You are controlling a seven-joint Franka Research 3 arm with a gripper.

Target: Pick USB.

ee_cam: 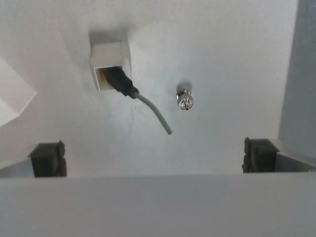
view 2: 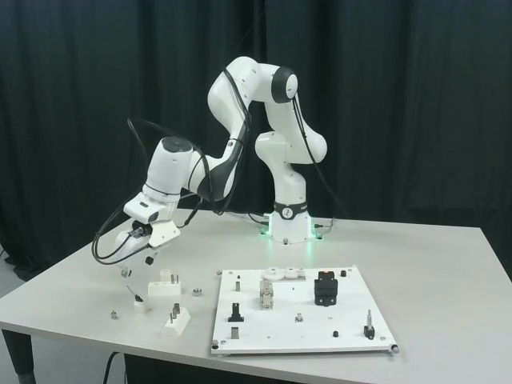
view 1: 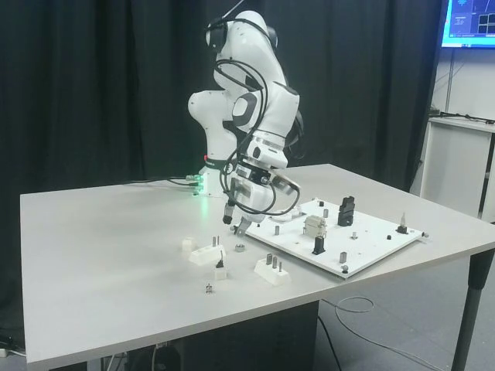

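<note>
Near the front-left part of the desk (view 2: pixel 448 264), short of the white board (view 2: pixel 352 340), a small white block (ee_cam: pixel 109 64) holds the USB (ee_cam: pixel 122 83): a black plug seated in the block's slot, with a short grey cable stub (ee_cam: pixel 155 114) trailing free across the surface. A small metal bolt (ee_cam: pixel 185 99) lies just beside it, apart from the cable. Other white blocks (view 2: pixel 174 322) with pins stand near, between the USB and the board.

The pincer (ee_cam: pixel 153 157) hangs above the plug, tilted, not touching it; its black fingers (ee_cam: pixel 48 159) stand wide apart and hold nothing.

The plug looks light and rigid, with a smooth moulded body; the cable is soft and would bend, so it is a poor place to grip. The black body just behind the slot seems the best hold, taken across its flat sides. Since it sits in the block, pulling may lift the loose block too, and the fit could resist.

The desk is flat, matte grey. Black curtains close the room behind; a white cabinet (view 1: pixel 456 158) stands at the right.
</note>
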